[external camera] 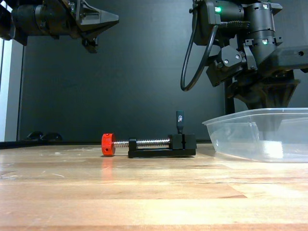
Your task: Pick the USB-C connector and install on taskboard
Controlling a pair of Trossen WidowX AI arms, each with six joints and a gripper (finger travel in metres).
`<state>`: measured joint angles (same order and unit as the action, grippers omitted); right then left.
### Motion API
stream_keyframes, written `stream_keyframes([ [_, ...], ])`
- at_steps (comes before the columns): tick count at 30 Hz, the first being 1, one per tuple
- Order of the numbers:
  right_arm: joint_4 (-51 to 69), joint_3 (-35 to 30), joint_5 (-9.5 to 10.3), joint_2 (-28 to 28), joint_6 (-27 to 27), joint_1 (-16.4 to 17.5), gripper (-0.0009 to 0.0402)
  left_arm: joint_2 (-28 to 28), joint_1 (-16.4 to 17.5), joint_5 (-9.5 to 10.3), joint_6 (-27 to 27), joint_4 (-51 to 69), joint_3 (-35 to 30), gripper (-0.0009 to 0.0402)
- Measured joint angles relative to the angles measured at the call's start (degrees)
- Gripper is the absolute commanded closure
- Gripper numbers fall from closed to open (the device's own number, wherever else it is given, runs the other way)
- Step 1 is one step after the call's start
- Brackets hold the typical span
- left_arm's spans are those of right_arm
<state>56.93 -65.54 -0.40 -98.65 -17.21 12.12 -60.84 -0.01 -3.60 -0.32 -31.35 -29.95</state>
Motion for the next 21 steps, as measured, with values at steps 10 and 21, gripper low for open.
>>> stream_keyframes([
  [10, -0.79, 0.50, 0.00, 0.35, -0.04, 0.00, 0.0299, 0.00, 0.00, 0.00, 0.00, 0.00, 0.02, 0.0393],
  [21, -1.22, 0.63, 0.00, 0.35, -0.04, 0.00, 0.0354, -0.02, 0.00, 0.02, 0.02, -0.02, 0.00, 0.0393],
])
